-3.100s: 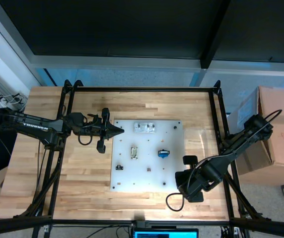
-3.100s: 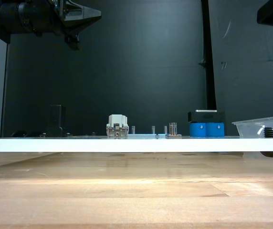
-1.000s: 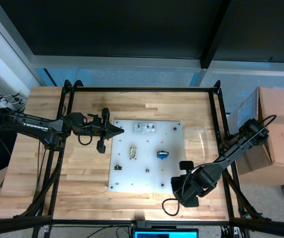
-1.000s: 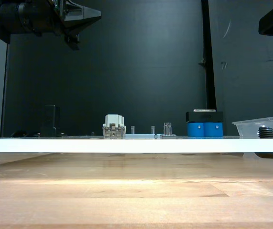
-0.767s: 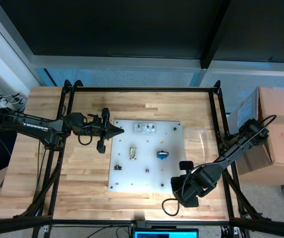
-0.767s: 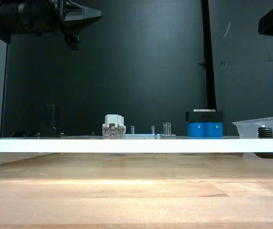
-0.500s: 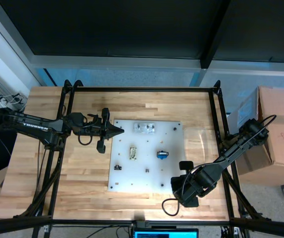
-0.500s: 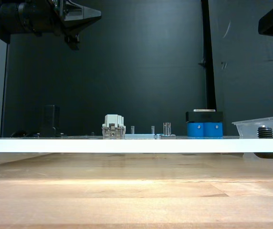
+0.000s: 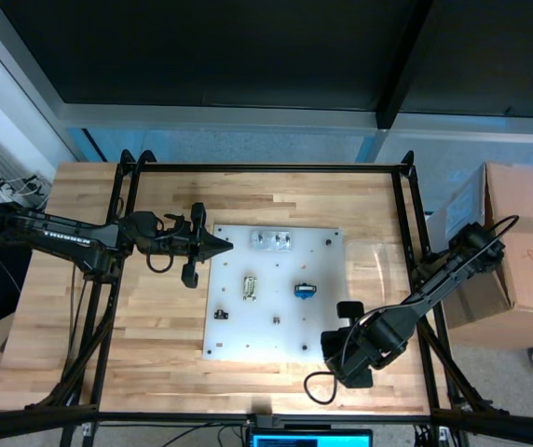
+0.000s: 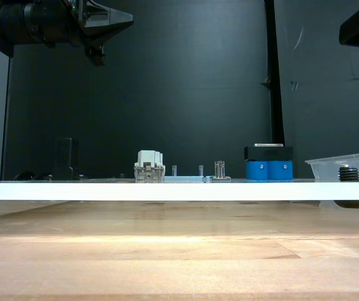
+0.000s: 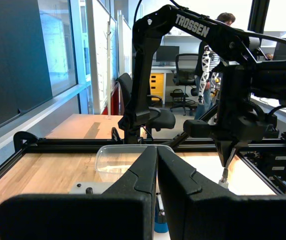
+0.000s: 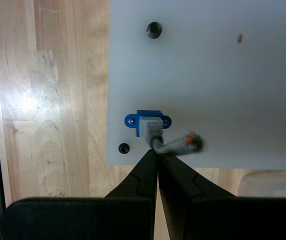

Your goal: Remove the RJ45 connector from the taskboard and place in the container

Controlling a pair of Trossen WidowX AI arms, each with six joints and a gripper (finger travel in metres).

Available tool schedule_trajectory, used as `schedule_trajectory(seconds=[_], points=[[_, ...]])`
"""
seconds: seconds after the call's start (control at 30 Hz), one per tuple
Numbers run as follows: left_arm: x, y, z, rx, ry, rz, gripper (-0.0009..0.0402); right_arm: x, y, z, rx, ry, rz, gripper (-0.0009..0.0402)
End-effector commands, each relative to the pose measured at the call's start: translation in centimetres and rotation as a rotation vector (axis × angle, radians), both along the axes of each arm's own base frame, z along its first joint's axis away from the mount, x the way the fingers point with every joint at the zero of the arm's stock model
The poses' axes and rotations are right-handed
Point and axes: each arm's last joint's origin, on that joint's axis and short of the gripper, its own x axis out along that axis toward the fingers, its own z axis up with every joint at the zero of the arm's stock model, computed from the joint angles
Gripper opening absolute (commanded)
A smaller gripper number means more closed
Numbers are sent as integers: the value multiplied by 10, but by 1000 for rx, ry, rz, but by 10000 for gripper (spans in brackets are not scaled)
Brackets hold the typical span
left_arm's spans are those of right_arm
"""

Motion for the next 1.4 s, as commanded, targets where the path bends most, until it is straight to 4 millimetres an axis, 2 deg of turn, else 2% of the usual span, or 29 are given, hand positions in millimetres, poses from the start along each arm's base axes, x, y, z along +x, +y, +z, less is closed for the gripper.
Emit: schedule_trajectory(seconds=[0.03, 0.33, 0.53, 0.63, 1.03, 1.2, 1.4], points=[[0, 0, 0, 0, 0, 0, 0, -3, -2, 7, 15, -13, -1, 1], [0, 0, 0, 0, 0, 0, 0, -10, -8, 21, 36, -28, -20, 24], [0, 0, 0, 0, 0, 0, 0, -13, -11, 45, 0, -6, -34, 43], [0, 0, 0, 0, 0, 0, 0, -13, -11, 51, 8, -10, -43, 57], [0, 0, 0, 0, 0, 0, 0, -14, -12, 40, -6, 10, -72, 179], [0, 0, 0, 0, 0, 0, 0, -13, -12, 37, -16, -15, -80, 192], [0, 0, 0, 0, 0, 0, 0, -9, -7, 15, -19, -9, -76, 193]])
